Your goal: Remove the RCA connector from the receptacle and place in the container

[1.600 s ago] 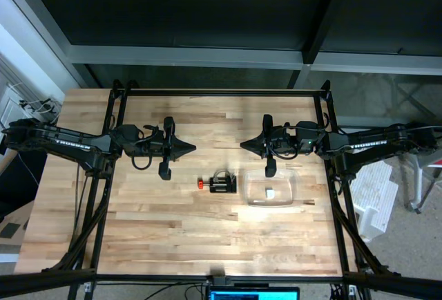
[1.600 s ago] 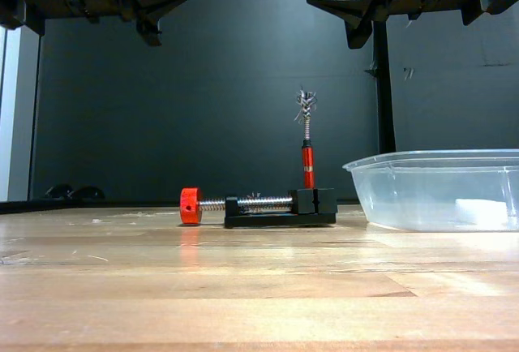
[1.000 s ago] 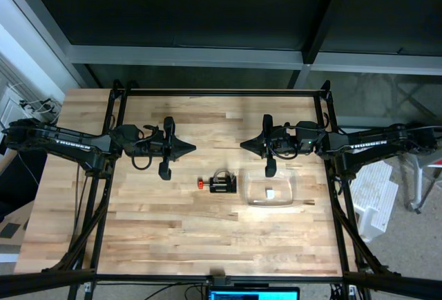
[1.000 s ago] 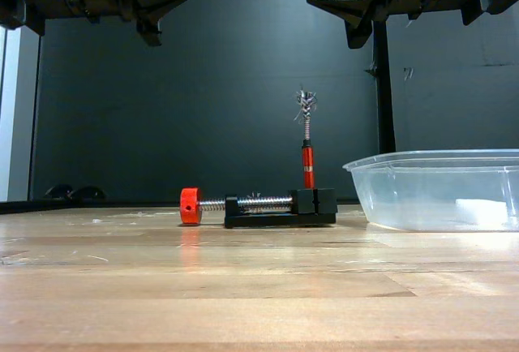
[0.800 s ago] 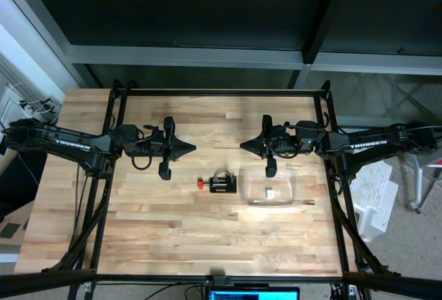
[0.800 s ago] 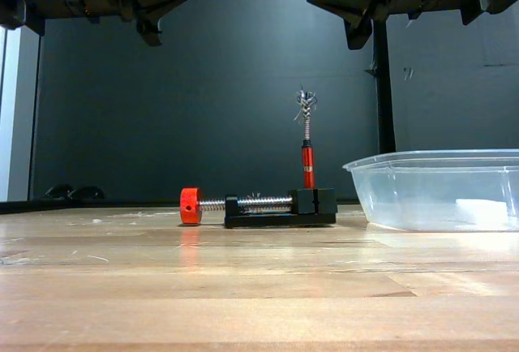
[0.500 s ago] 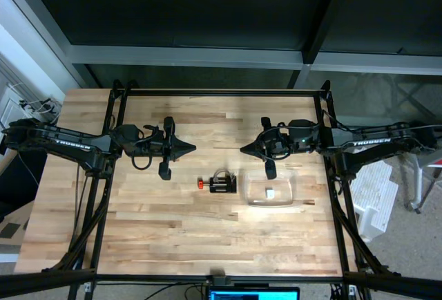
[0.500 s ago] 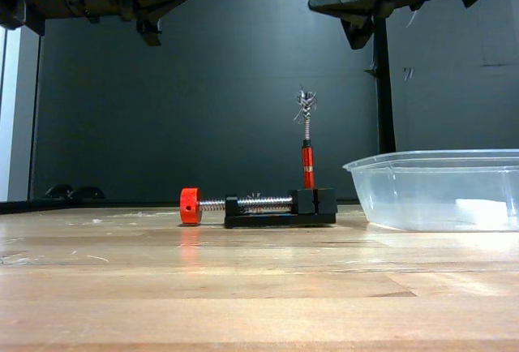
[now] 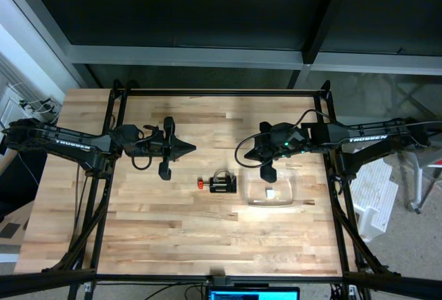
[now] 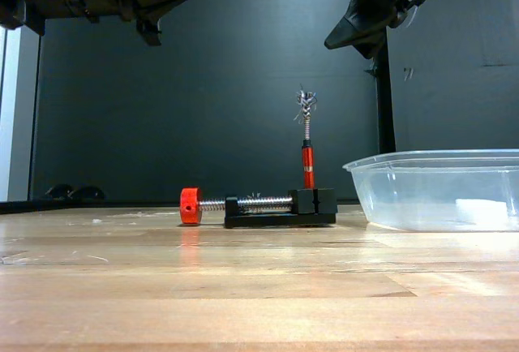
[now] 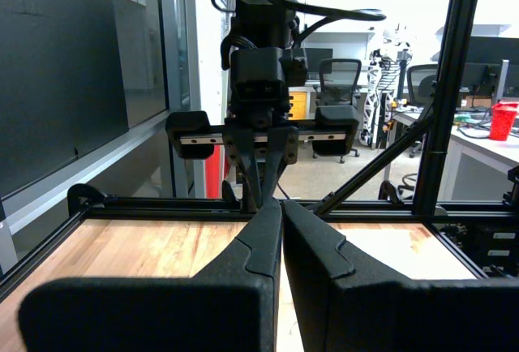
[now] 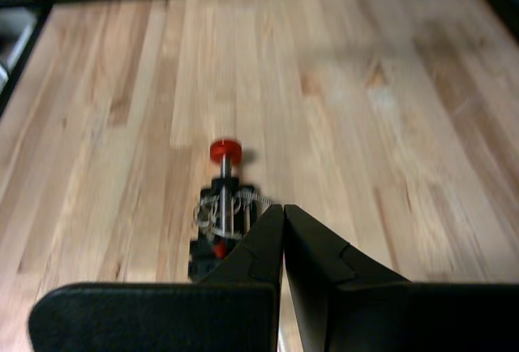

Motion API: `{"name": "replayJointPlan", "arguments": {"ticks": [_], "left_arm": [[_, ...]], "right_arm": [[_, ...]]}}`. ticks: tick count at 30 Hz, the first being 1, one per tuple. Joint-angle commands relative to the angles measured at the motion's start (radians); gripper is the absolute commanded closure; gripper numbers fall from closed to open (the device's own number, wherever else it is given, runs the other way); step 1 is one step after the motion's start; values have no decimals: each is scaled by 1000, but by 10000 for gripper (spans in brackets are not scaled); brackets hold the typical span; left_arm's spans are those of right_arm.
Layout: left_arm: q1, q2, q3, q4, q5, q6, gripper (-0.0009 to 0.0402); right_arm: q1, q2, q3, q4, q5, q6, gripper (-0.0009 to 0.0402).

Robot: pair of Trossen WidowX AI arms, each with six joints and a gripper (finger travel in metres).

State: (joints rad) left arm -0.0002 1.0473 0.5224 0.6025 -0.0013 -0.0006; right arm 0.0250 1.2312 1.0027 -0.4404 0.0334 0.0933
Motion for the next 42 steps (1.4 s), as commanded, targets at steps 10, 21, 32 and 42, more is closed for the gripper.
{"name": "replayJointPlan", "arguments": {"ticks": [10, 21, 32, 42], "left_arm": [[0, 0, 0, 0, 0, 0, 393], [0, 0, 0, 0, 0, 0, 393], [0, 0, 0, 0, 0, 0, 393], [0, 0, 0, 0, 0, 0, 393]], "right_arm": [[33, 179, 151, -208, 4, 5, 380], [86, 326, 257, -283, 39, 10, 282], [122, 432, 285, -280, 56, 39, 223], [131, 497, 283, -251, 72, 59, 214]]}}
